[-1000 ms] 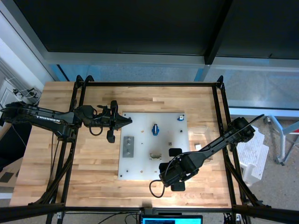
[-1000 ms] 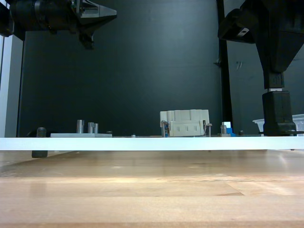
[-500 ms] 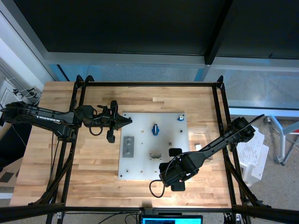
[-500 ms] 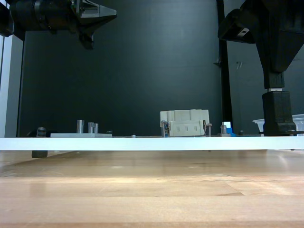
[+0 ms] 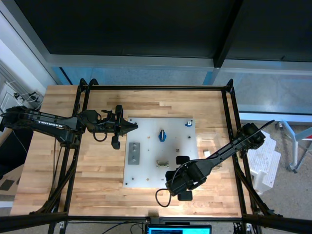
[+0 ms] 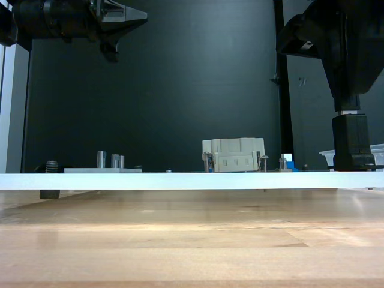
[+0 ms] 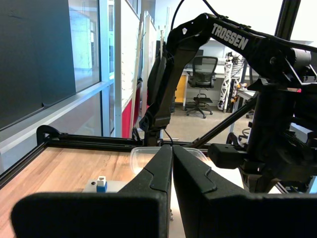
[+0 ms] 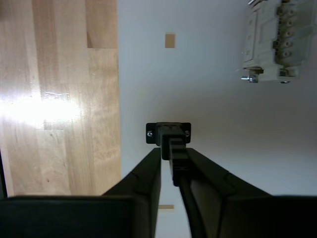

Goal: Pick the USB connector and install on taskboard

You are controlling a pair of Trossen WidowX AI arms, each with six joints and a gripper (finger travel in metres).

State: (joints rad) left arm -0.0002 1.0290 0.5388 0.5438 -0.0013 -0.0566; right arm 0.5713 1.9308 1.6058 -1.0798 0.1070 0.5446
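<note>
The USB connector (image 8: 173,148) is a small black plug with a cable trailing from it, and its tip sits in the black socket (image 8: 168,133) on the white taskboard (image 8: 223,109). My right gripper (image 8: 174,152) points straight down over it with its fingers shut on either side of the plug. In the high view the right gripper (image 5: 174,181) is near the front edge of the taskboard (image 5: 146,170). My left gripper (image 5: 132,126) hangs shut and holding nothing above the board's far left corner, well above the board in the low view (image 6: 141,15).
On the board stand a beige connector (image 5: 162,163), a grey metal block (image 5: 133,152) and a blue knob (image 5: 162,135). A clear plastic tray (image 5: 208,141) lies to the right of the board. Black frame rails border the wooden table.
The right arm's wrist has shifted very slightly above the socket; the plug stays at the socket. The left arm has not moved.
</note>
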